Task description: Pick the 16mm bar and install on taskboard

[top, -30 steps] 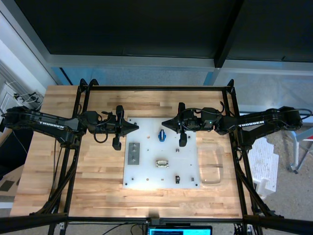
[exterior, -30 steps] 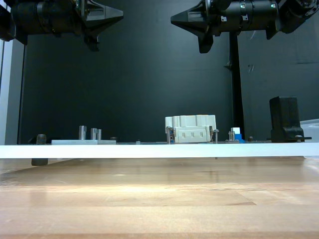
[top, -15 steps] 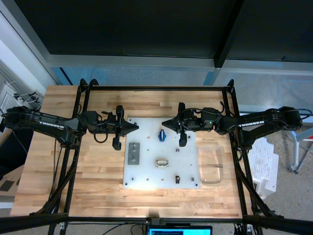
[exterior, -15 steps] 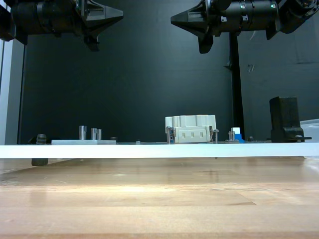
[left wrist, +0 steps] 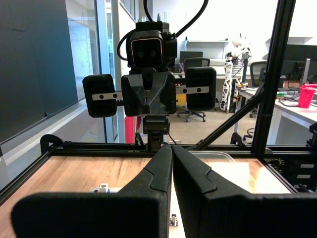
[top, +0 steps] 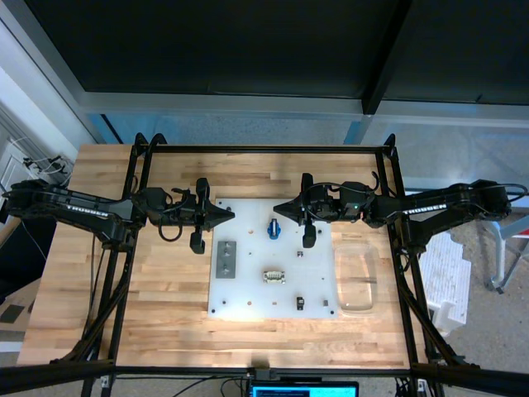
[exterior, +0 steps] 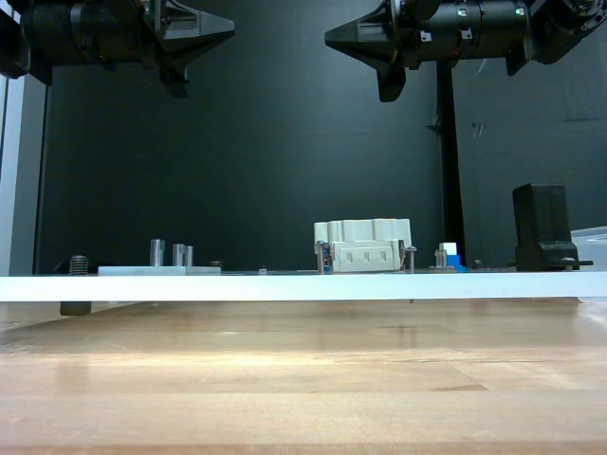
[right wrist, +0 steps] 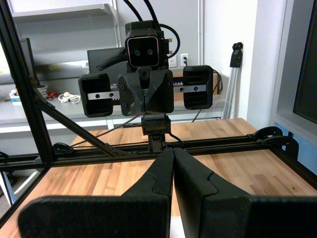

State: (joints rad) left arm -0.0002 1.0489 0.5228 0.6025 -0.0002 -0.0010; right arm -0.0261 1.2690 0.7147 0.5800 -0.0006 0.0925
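Observation:
The taskboard (top: 248,289) lies flat in the middle of the wooden table, with a grey block (top: 225,258), a blue knob (top: 274,227) and a white connector (top: 274,276) on it. Three short grey pins (exterior: 178,254) stand on the block in the low view. I cannot pick out the 16mm bar in any view. My left gripper (top: 231,212) hangs shut and empty high over the board's far left corner. My right gripper (top: 276,212) hangs shut and empty over the far edge, tip to tip with the left one. Both tips show closed in the left wrist (left wrist: 172,147) and right wrist (right wrist: 173,148) views.
A clear plastic tray (top: 357,281) sits on the table just right of the board. A black upright part (exterior: 542,227) stands at the board's near right. A black metal frame (top: 264,150) runs around the table, with slanted struts on both sides.

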